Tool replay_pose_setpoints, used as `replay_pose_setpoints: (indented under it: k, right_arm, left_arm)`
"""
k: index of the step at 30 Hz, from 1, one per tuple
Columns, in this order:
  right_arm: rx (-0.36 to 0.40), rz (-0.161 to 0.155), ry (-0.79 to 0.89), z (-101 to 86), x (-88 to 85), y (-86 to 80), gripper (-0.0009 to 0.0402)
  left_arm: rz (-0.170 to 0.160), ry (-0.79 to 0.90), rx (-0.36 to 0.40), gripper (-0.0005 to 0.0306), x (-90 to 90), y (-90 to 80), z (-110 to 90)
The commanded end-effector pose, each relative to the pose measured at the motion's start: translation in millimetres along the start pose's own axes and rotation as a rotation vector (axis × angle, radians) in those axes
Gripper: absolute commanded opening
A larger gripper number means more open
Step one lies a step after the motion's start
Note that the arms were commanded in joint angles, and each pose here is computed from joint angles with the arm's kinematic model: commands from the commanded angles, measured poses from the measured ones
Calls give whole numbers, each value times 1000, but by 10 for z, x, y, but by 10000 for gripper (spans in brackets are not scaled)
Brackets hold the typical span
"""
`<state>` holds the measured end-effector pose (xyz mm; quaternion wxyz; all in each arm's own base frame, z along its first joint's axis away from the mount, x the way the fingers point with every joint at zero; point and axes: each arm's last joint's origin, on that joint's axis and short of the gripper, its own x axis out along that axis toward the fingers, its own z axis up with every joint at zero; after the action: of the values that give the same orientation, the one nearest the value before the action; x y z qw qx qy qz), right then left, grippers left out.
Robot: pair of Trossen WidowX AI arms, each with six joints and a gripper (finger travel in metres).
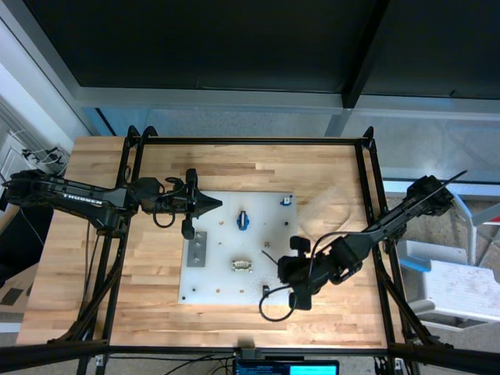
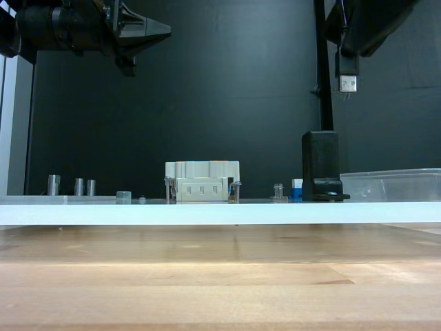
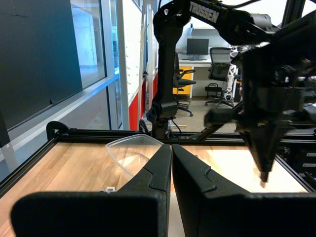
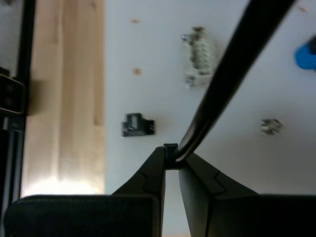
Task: Remove the USB connector from the USB hub and place in the container
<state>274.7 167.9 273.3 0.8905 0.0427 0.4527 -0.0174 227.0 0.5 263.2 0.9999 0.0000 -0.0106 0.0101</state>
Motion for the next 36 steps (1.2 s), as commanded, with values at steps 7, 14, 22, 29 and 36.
replay_pose_setpoints:
  k: [7,14,22,29,36]
  right_arm:
    - [34,-52,40,-87,-241,-320,0]
    - [77,-67,32,-282,-368,-584,0]
    - [125,-102,55,-488,-512,-849,0]
    - [200,-141,70,-665,-597,-1068,0]
    - [332,-157,83,-777,-626,-1226,0]
  left_arm:
    - [0,0,0,1,0,0,1]
    - [0,0,0,1,0,0,1]
    - [0,0,0,1,0,0,1]
    - [0,0,0,1,1,0,0]
    - [0,0,0,1,0,0,1]
